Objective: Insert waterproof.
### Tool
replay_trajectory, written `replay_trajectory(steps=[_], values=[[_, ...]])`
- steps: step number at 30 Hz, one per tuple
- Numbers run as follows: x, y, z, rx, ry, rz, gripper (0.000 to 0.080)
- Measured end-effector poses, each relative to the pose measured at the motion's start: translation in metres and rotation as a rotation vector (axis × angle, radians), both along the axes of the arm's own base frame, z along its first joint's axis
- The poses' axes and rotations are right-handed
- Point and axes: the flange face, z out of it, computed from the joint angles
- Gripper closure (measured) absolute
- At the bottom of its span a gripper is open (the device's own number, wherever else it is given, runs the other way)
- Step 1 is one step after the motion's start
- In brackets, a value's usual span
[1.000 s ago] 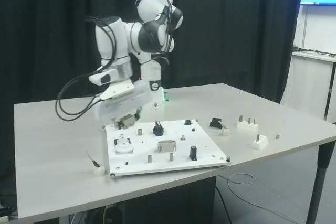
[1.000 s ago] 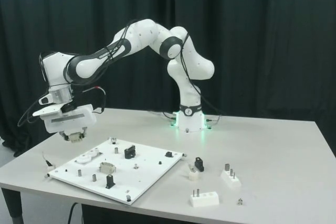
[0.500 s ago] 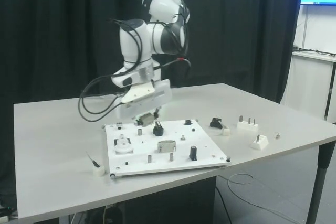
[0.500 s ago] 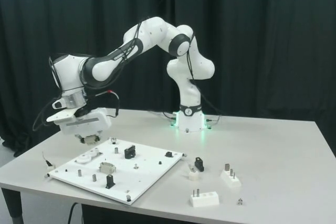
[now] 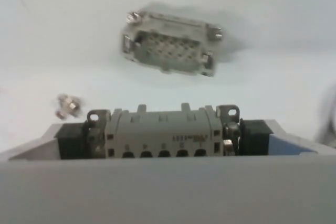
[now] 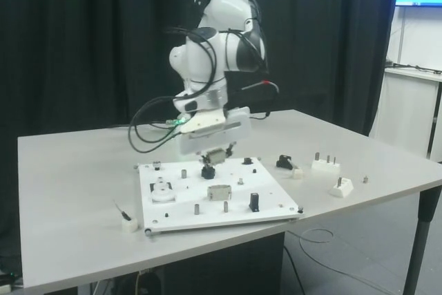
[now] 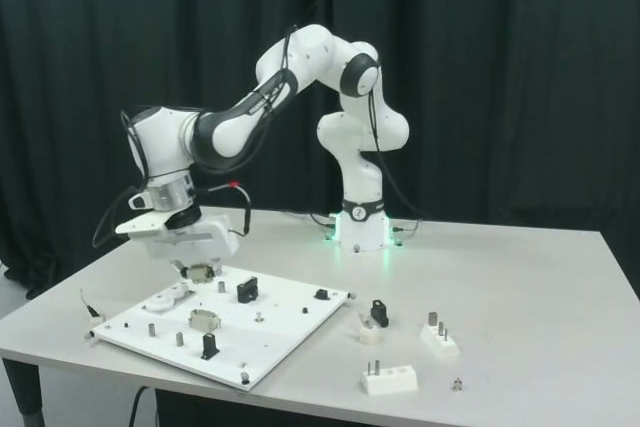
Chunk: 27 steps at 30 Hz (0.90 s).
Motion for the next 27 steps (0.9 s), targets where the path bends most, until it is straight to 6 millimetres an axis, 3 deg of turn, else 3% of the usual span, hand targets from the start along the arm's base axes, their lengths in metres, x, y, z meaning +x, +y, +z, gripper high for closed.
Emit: replay_trajectory(steps=[14, 27], values=[[-0.002, 0.038, -0.003, -0.104, -0.052, -0.090, 0.0184], [-0.015, 0.045, -0.011, -0.129, -0.089, -0.146, 0.0184]])
